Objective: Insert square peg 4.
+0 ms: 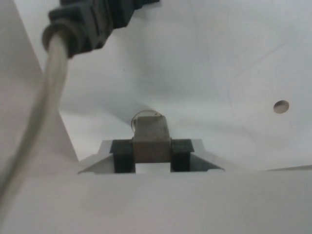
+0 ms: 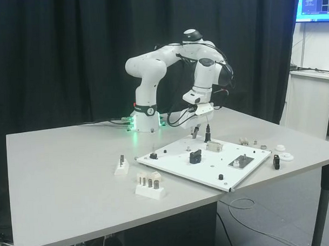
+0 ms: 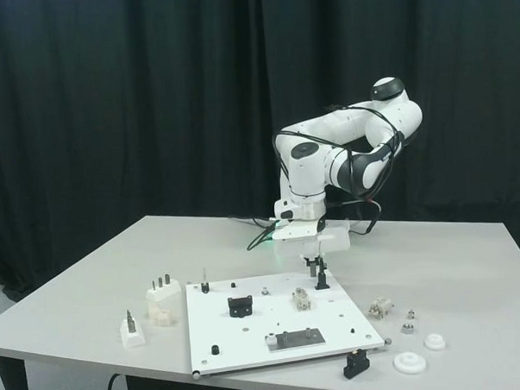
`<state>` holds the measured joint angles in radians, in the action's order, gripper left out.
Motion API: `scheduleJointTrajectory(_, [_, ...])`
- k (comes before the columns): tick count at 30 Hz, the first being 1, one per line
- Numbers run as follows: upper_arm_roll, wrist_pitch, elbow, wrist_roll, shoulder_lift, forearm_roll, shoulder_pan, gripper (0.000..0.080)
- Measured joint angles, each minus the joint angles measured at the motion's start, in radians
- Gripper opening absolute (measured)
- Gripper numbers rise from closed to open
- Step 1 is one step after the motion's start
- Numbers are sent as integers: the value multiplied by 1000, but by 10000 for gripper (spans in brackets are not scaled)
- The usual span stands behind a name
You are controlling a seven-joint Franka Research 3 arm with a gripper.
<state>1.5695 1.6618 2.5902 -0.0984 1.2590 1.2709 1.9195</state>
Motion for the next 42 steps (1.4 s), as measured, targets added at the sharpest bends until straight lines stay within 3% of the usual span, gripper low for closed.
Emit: scheduleJointTrajectory(42, [0,-3,0,-12,0,-25,14,152])
